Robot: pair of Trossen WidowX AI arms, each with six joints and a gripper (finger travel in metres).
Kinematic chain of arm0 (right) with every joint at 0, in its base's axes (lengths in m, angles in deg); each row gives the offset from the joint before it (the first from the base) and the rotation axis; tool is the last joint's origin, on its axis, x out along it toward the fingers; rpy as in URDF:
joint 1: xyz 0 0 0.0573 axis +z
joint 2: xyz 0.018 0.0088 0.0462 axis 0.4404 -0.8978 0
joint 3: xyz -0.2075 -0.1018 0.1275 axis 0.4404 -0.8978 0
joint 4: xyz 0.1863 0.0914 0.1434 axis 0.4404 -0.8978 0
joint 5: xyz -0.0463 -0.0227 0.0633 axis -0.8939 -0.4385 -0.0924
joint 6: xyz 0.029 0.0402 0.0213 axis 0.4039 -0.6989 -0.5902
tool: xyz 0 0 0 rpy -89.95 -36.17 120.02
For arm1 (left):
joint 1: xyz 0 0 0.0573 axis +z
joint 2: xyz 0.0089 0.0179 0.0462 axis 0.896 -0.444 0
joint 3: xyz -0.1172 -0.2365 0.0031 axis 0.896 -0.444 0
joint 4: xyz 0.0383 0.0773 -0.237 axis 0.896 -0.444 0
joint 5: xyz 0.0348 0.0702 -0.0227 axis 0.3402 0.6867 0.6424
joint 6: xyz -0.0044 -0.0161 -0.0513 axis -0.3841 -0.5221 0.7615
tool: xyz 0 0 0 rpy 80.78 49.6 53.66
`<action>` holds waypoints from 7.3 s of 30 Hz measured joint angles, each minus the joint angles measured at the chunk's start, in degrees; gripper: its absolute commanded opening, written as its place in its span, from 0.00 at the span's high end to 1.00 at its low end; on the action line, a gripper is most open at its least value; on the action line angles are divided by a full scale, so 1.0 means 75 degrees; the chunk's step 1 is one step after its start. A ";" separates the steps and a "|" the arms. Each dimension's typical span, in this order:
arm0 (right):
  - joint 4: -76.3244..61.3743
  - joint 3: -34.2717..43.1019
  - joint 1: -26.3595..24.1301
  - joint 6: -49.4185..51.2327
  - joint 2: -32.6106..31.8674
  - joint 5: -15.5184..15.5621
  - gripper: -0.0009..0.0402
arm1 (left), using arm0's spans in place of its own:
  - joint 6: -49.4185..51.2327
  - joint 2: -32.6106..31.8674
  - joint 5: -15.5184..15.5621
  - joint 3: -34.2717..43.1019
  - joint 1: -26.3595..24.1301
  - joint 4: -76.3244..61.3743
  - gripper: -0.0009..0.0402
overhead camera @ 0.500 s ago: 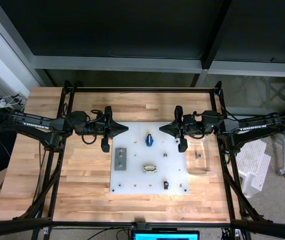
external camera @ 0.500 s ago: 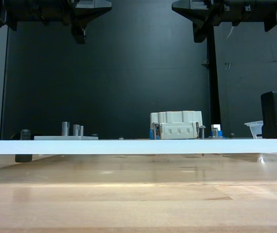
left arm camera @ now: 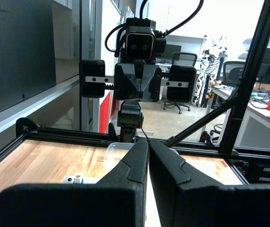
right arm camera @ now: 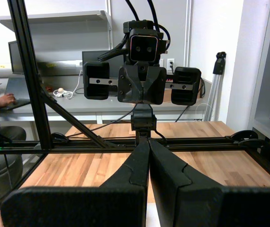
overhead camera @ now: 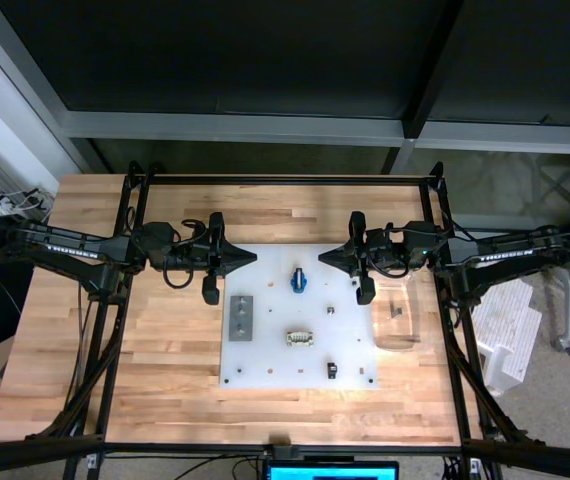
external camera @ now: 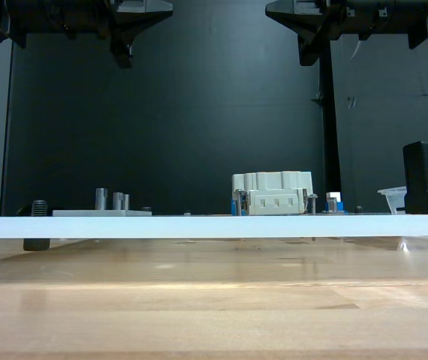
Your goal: Pick the 16mm bar and install on taskboard
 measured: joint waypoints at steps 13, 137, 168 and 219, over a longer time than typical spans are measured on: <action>0.0003 0.0000 0.0000 0.0000 0.0003 0.0000 0.98 | -0.0003 0.0000 0.0000 0.0000 0.0000 0.0000 0.98; -1.2115 0.1145 0.2585 -0.2124 -0.0670 -0.0612 0.53 | -0.0003 0.0000 0.0000 0.0003 0.0003 -0.0003 0.98; -1.0576 -0.0128 0.2751 -0.2142 -0.0720 -0.0615 0.56 | 0.0000 0.0000 0.0003 0.0000 0.0000 0.0000 0.98; -1.2444 0.1976 0.2751 -0.1912 -0.0717 -0.0606 0.98 | -0.0003 0.0000 0.0003 0.0000 0.0003 -0.0003 0.98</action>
